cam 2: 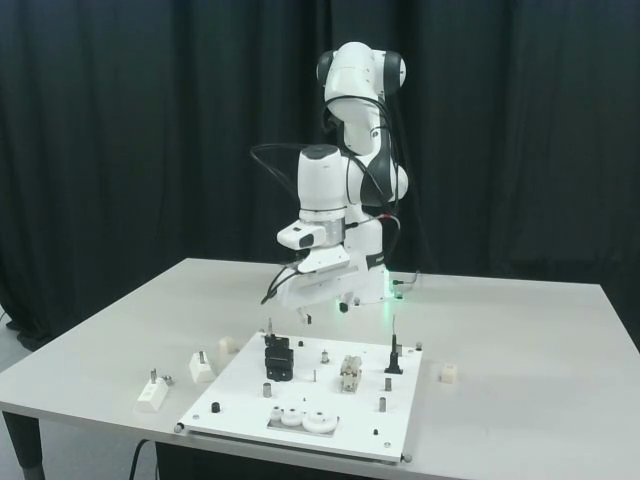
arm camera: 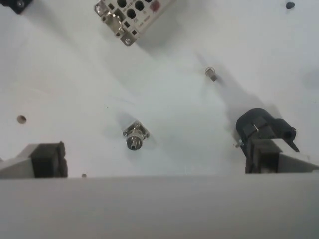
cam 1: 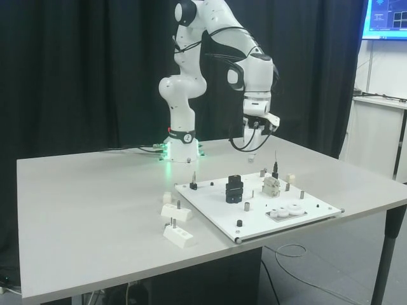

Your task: Pick round peg 1.

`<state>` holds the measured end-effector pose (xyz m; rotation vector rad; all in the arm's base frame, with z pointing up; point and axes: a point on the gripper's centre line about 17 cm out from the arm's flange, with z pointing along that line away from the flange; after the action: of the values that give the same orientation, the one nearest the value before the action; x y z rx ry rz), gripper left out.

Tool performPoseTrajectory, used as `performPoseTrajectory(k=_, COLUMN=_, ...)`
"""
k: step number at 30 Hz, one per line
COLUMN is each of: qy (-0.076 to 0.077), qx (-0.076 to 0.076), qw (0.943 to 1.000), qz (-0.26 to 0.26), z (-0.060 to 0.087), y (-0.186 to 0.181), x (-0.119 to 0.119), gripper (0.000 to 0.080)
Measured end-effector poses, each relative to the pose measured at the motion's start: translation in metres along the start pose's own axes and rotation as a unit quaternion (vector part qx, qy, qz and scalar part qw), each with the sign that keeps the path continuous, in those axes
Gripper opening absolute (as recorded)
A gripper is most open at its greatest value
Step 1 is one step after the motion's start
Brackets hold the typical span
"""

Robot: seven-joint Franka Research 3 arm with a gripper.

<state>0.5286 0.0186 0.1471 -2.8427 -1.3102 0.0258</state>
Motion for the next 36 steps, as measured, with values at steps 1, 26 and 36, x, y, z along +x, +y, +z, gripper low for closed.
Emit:
performPoseTrajectory(k=1, qy=0.000, qx=0.000, qw=1.0000, qz=0.000, z=-0.0005, y=0.0002, x=0.0002, gripper=0.0800)
performPoseTrajectory(k=26, qy=0.002, qx=0.002, qw=0.9969, qz=0.078, z=-0.0049, y=0.0027, x=0.0000, gripper=0.0800)
performPoseTrajectory(k=36, qy=-0.002, qx=0.007, qw=0.9947, qz=0.102, z=-0.0092, y=0.0044, x=-0.0041, gripper=0.0800)
